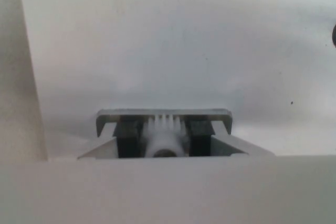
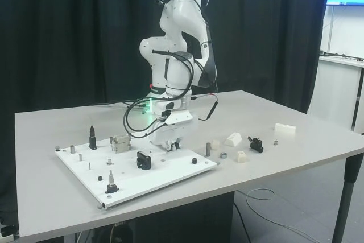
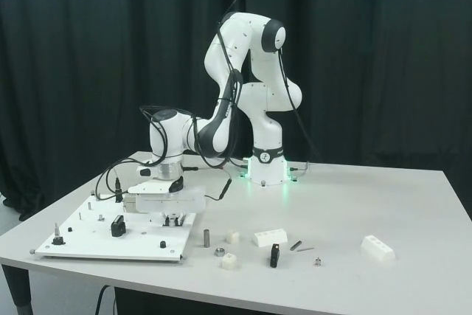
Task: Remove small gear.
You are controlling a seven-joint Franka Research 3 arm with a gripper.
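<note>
The white arm (image 3: pixel 243 71) reaches down over the far edge of the white board (image 2: pixel 170 169), which lies flat on the grey table (image 2: pixel 57 135).

1. End effector. The end effector (image 1: pixel 166 132) is lowered to the board surface. In the wrist view its two black fingers (image 1: pixel 128 132) stand on either side of the small gear (image 1: pixel 165 136) and press against it. The end effector is closed on the small gear.

2. Small gear. The small gear is white and toothed, with a hub and a centre bore visible in the wrist view. It sits between the fingers, just above or at the board; whether it touches the board cannot be determined. In the first room view the end effector (image 2: pixel 170 142) is near the board edge farthest from the camera.

3. Other items. A black fixture (image 2: pixel 143 160) stands upright on the board, near the end effector. Several small white blocks (image 3: pixel 269 237) lie on the table beside the board, well apart from the end effector. One white block (image 3: pixel 377 247) lies farther off, alone.
</note>
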